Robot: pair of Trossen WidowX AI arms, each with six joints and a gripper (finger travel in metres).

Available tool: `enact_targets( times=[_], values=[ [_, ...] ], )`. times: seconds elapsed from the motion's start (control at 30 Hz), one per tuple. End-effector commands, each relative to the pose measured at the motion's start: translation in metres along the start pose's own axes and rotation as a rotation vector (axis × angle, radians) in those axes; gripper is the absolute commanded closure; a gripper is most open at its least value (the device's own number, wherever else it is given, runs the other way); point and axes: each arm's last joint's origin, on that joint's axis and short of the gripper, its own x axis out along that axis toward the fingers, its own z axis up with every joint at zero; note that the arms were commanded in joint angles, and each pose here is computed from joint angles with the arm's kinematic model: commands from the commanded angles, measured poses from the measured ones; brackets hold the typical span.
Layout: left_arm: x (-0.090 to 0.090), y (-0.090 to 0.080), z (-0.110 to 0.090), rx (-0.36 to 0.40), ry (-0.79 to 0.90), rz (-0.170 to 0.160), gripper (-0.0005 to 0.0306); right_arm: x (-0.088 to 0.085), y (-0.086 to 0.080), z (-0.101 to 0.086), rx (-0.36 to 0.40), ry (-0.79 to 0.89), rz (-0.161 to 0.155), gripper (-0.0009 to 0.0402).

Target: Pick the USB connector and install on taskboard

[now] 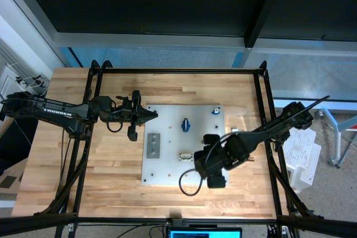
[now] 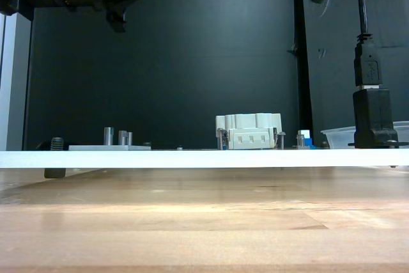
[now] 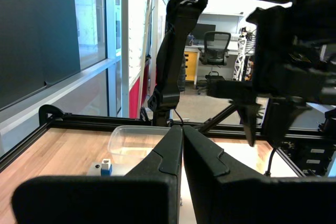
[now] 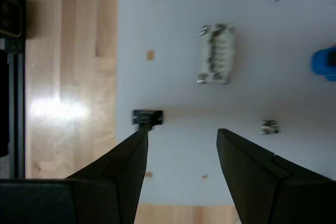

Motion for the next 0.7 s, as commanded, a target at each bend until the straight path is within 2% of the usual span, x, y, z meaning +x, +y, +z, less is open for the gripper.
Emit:
enact_targets(
  times=[0.03, 0.27, 0.57, 0.7],
  values=[
    [0.0, 0.0, 0.0, 0.0, -0.001, 0.0, 0.03, -0.007, -0.016, -0.001, 0.025, -0.062, 0.011, 0.0218],
    [0.0, 0.0, 0.0, 0.0, 0.0, 0.0, 0.03, -0.02, -0.054, -0.009, 0.062, -0.196, 0.015, 0.0287],
    [0.0, 0.0, 0.0, 0.0, 0.0, 0.0, 0.03, -0.031, -0.092, -0.022, 0.055, -0.393, -0.008, 0.0395],
    [0.0, 0.0, 0.0, 0.0, 0.0, 0.0, 0.03, -0.033, -0.106, -0.028, 0.061, -0.491, -0.024, 0.0387]
  ],
)
